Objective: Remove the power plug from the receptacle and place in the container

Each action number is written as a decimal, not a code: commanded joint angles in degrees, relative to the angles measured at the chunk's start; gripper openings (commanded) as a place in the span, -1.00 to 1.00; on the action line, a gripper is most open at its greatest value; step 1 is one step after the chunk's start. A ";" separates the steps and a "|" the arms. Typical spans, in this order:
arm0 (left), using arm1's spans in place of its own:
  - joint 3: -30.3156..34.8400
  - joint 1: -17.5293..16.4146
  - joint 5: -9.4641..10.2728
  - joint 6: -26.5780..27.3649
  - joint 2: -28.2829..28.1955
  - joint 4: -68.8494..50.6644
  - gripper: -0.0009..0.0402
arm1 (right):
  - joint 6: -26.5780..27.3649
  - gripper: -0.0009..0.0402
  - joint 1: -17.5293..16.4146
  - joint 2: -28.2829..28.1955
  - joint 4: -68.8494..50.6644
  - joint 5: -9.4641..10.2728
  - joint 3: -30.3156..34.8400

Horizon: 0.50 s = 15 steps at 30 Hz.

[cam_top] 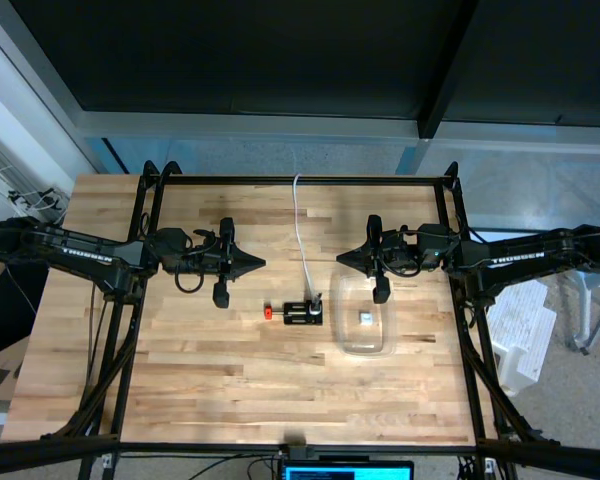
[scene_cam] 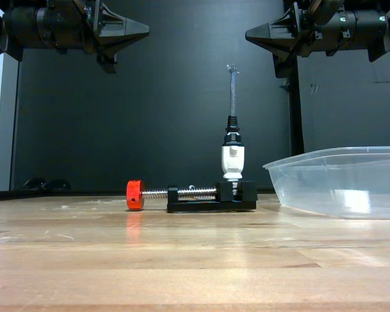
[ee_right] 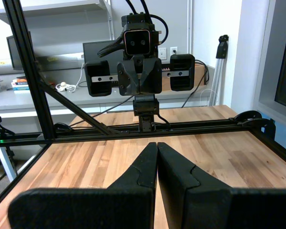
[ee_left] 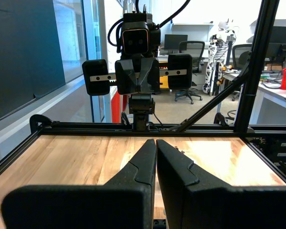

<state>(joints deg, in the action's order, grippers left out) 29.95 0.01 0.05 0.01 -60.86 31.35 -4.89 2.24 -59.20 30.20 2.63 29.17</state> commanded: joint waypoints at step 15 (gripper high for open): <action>0.00 -0.02 -0.02 0.00 0.00 0.00 -0.96 | -2.71 -0.96 -1.86 -1.44 -34.82 -0.11 12.83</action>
<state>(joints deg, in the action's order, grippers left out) 29.93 0.01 0.05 0.01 -60.84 31.33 -7.60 0.71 -60.20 0.60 2.61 39.81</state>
